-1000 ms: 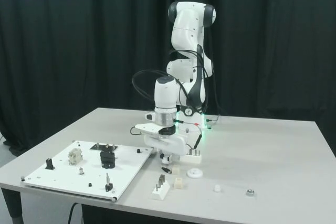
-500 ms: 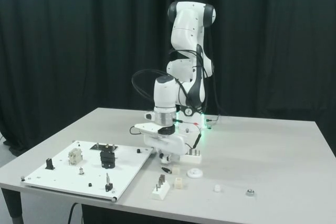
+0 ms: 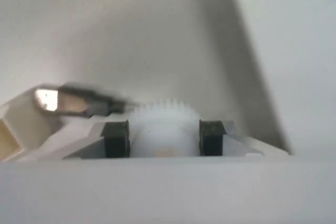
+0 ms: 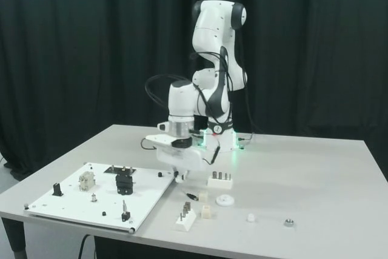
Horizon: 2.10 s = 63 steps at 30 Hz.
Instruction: Insert medium gear.
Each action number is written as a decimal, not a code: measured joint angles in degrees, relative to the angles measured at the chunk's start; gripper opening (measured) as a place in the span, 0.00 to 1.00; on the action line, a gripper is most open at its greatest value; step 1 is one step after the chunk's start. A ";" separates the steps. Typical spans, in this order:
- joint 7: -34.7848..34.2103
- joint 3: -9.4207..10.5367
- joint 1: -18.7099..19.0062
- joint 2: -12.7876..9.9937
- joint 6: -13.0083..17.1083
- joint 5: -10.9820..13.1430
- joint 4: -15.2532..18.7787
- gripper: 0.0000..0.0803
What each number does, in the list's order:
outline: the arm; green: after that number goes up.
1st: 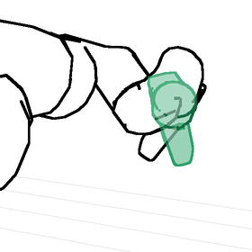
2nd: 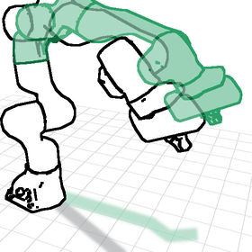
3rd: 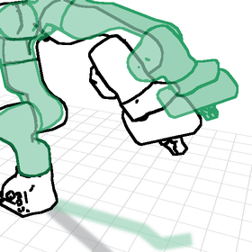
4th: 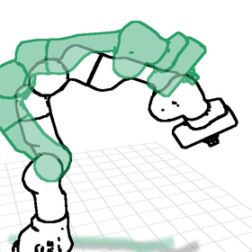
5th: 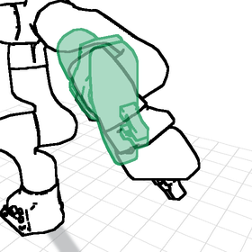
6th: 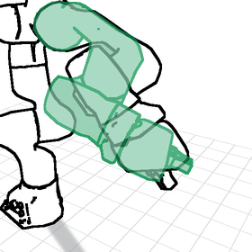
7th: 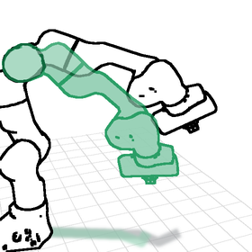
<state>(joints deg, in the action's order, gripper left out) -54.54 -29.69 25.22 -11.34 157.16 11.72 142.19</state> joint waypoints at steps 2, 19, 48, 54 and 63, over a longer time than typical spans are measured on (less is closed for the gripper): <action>0.40 -1.15 0.00 0.67 -0.08 -0.55 0.00 0.35; 9.41 -13.23 -0.22 6.41 -0.93 -4.86 -1.77 0.35; 8.96 -20.28 -6.61 6.57 -6.10 -5.47 -4.85 0.35; 4.94 -20.29 -7.79 6.35 -6.54 -5.47 -4.85 0.35; -1.84 -20.31 -9.10 5.01 -7.18 -5.47 -4.85 0.35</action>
<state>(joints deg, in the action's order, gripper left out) -56.38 -50.00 16.12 -6.33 149.98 6.26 137.33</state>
